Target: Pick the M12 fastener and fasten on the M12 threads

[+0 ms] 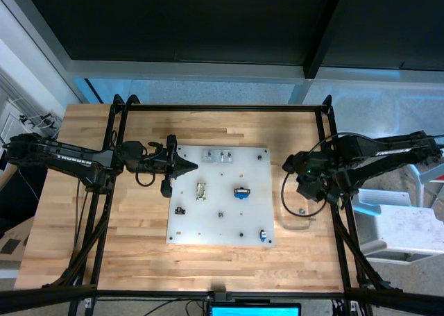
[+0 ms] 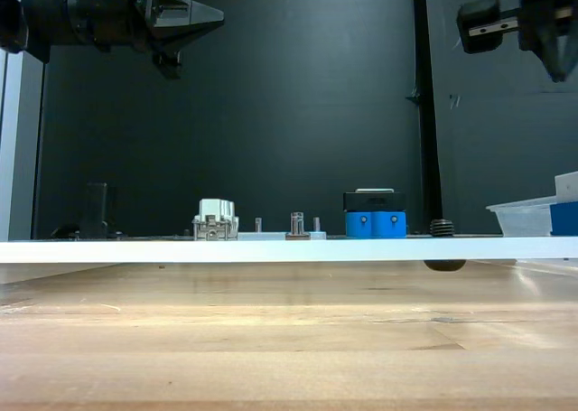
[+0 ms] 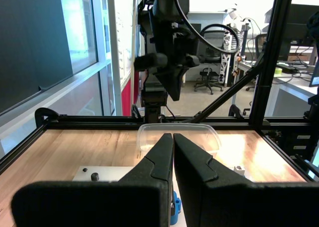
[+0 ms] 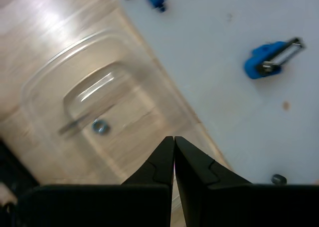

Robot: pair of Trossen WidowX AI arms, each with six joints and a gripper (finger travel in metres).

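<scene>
The only wording that can be read is the white brand lettering "TROSSEN" point(image 1: 69, 160). It is printed along the long black link of the left arm point(image 1: 41, 149), seen from above. That link lies over the wooden counter point(image 1: 104, 260) and ends in the left hand point(image 1: 193, 167), at the left edge of the flat white board point(image 1: 222, 226). The black right arm point(image 1: 368, 146) bears a similar pale marking point(image 1: 393, 149), too small to read. Its right hand point(image 1: 310, 189) hangs over the clear plastic tray point(image 1: 288, 222).

My right gripper point(image 4: 174, 138), fingers pressed together, hangs above the clear tray point(image 4: 47, 72) where the small silver nut point(image 4: 99, 126) lies; the white board point(image 4: 214, 62), carrying a blue part point(image 4: 259, 66), sits just beside.
</scene>
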